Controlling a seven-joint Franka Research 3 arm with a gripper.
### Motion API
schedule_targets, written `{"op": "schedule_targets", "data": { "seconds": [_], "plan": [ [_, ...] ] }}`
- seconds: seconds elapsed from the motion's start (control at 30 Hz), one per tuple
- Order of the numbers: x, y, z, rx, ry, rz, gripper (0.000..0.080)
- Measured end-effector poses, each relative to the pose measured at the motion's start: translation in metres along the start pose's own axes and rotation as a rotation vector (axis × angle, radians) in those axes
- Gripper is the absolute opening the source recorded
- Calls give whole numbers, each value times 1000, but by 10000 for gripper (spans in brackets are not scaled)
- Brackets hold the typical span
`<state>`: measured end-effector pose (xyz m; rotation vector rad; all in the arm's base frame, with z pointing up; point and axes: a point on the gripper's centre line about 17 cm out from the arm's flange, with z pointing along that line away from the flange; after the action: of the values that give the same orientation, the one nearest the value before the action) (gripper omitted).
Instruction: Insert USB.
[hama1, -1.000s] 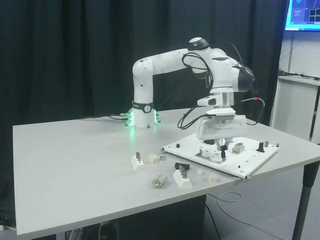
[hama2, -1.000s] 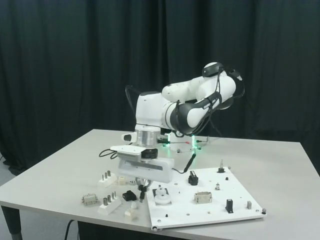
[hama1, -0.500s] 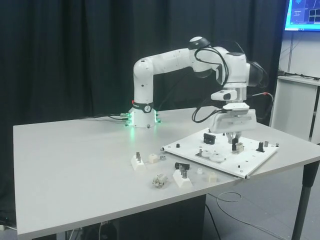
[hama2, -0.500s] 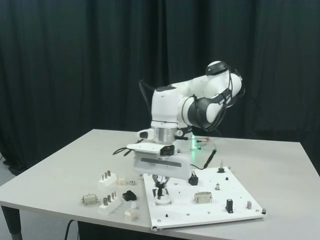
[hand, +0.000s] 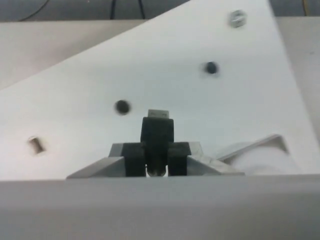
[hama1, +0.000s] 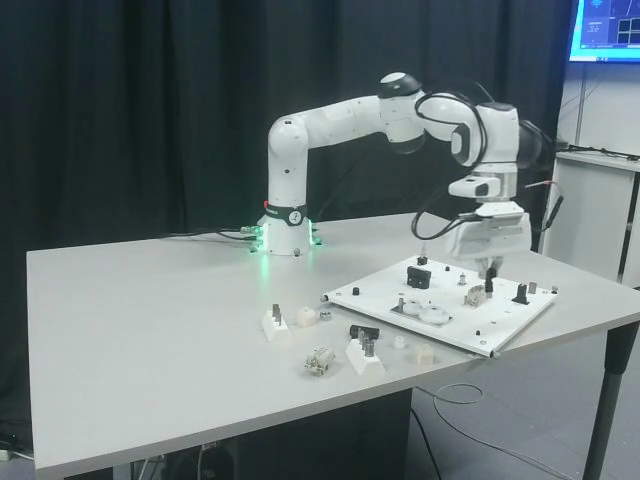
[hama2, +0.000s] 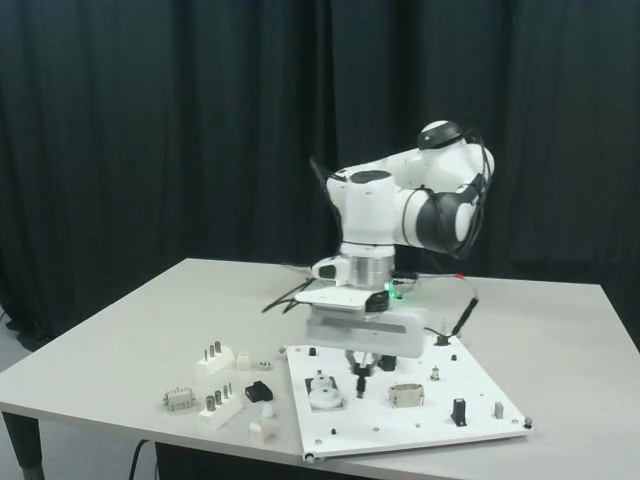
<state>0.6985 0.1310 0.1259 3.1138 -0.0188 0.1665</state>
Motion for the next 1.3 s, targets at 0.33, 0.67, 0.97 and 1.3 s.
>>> {"op": "schedule_targets", "data": {
  "seconds": [0.33,0.67,0.97,1.3],
  "plan": [
    [-14,-54,-5,4,-43,-54,89],
    [-35,-98,-7,16,-96,-123,89],
    [-49,-125,-6,13,-123,-263,87],
    [-56,-140,-2,10,-142,-411,87]
  ]
}}
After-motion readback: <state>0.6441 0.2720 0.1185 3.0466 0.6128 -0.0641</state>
